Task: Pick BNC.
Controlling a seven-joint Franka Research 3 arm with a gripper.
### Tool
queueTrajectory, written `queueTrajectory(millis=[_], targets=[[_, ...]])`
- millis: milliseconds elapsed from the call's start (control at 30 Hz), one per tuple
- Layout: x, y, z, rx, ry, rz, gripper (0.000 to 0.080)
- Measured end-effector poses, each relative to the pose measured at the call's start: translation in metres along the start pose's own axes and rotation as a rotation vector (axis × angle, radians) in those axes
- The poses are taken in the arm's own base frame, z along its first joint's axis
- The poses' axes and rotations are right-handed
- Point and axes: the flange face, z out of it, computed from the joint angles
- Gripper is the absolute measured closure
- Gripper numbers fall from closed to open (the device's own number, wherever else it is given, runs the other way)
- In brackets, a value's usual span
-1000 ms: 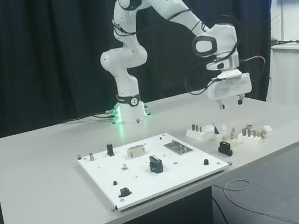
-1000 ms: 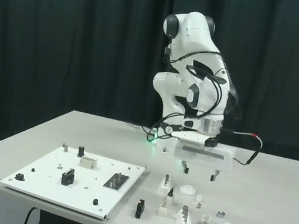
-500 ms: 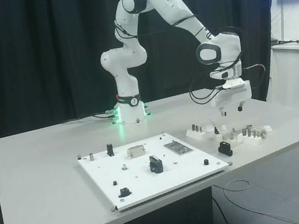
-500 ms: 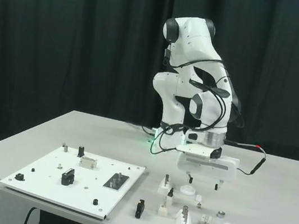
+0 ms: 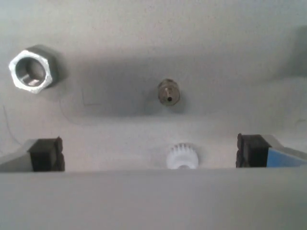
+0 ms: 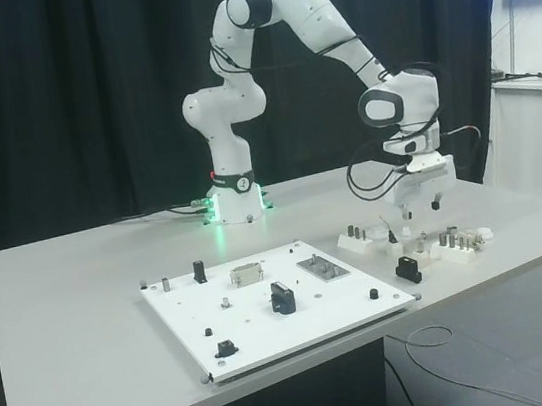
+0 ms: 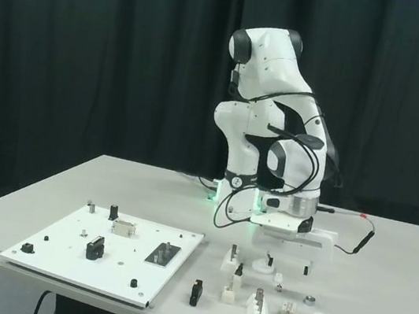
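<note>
As the Franka arm (image 6: 311, 18) is hanging low over the loose parts, step: approach to the BNC, as I judge it; nothing is being held yet.
Grey table (image 6: 81, 290): carrying everything, with the arm's base bolted toward its far edge.
White board (image 6: 267, 317): lying at about seven o'clock from the base in the first room view, well apart from the work.
Gripper (image 5: 148, 153): hovering at about four o'clock from the base, its black fingertips (image 5: 45, 154) standing wide apart and clamping nothing.
BNC connector (image 5: 168, 92): standing upright on the table, roughly centred between the fingers across the gap but lying just off the line joining them.
Hex nut (image 5: 31, 69): sitting near the BNC, outside the span of the fingers.
White gear (image 5: 182, 155): lying between the fingertips, closer to them than the BNC.
Next move: probably calling for a short shift over the BNC, then lowering and closing, while missing the gear.
</note>
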Motion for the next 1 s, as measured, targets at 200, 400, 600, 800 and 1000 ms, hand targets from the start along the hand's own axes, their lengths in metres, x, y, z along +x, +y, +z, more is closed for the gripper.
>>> queueTrajectory(millis=[200,400,600,800,1000], targets=[[0.003,0.0,0.01,0.011,-0.002,0.007,0.0003],[0.007,0.001,0.021,0.022,-0.005,0.015,0.0003],[0.008,0.0,0.031,0.029,-0.008,0.018,0.0003],[0.006,-0.001,0.038,0.027,-0.009,0.014,0.0003],[0.002,-0.003,0.043,0.021,-0.012,0.007,0.0003]])
